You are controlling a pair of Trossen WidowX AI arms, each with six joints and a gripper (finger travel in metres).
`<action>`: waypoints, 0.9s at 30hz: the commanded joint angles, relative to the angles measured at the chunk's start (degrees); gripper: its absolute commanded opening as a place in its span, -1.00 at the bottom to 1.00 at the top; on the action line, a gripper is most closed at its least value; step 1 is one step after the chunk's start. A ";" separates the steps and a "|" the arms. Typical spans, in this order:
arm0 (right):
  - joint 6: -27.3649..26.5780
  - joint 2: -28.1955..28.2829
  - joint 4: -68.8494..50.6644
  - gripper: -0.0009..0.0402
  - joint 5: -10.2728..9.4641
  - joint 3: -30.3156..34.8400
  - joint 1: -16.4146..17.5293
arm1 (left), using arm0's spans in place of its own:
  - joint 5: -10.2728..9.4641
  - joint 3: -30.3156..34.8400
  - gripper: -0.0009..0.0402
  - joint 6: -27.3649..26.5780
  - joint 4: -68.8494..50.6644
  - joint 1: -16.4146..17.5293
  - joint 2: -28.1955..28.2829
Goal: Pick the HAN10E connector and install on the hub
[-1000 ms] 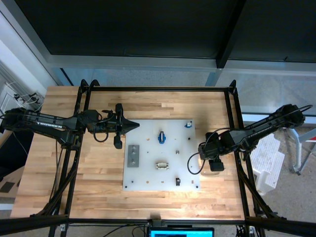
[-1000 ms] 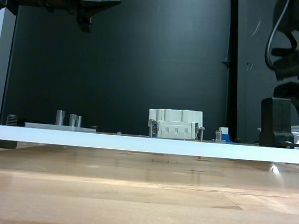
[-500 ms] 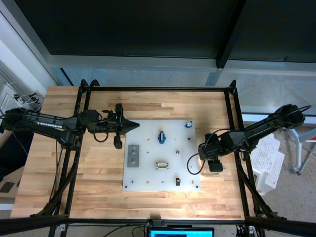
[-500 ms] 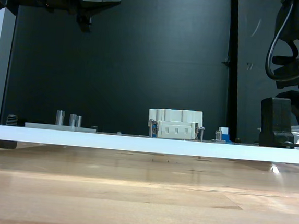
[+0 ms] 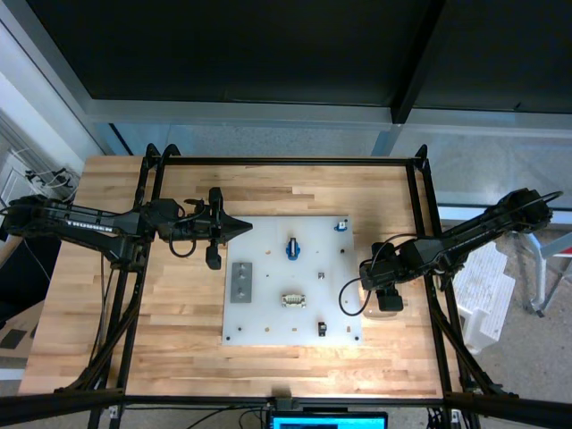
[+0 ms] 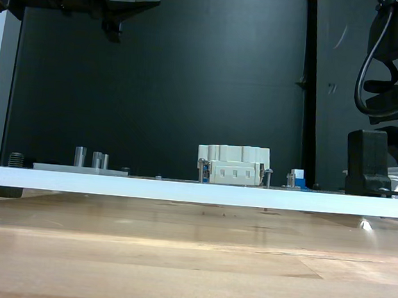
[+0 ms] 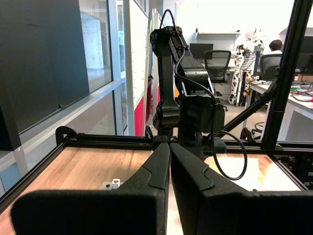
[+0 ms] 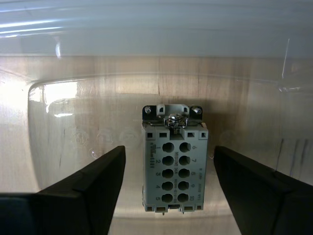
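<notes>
Matt plastic connector (image 8: 174,164), wooden table (image 5: 179,340)

In the high view the right pincer (image 5: 386,300), just beside the plate (image 5: 268,326), lies under its own wrist. The connector (image 8: 174,164) is hidden there, and the hub (image 5: 292,300) is too small to show its contacts. The picture's edge cuts off the right fingers (image 8: 83,188). The closed left pincer (image 7: 169,146) hides most of the plate in its own view.
</notes>
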 commanded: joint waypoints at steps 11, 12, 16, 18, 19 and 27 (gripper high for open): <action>-0.11 -0.02 -0.61 -0.41 0.02 0.02 0.02 | 0.02 0.02 -0.95 0.02 0.02 0.02 0.00; -0.11 -0.02 -0.74 -0.45 0.02 0.11 0.00 | 0.02 0.02 -0.95 0.02 0.02 0.02 0.00; -0.15 -0.02 -2.23 -0.60 0.02 1.33 0.00 | 0.02 0.02 -0.95 0.02 0.02 0.00 0.00; -0.15 -0.04 -2.95 -0.65 0.02 2.27 0.00 | 0.02 0.02 -0.95 0.02 0.04 0.02 0.00; -0.15 -0.09 -3.26 -0.67 0.02 2.71 0.00 | 0.02 0.02 -0.95 0.02 0.02 0.02 0.00; -0.13 -0.09 -9.70 -0.76 0.02 6.80 0.00 | 0.02 0.00 -0.95 0.02 0.02 0.02 0.00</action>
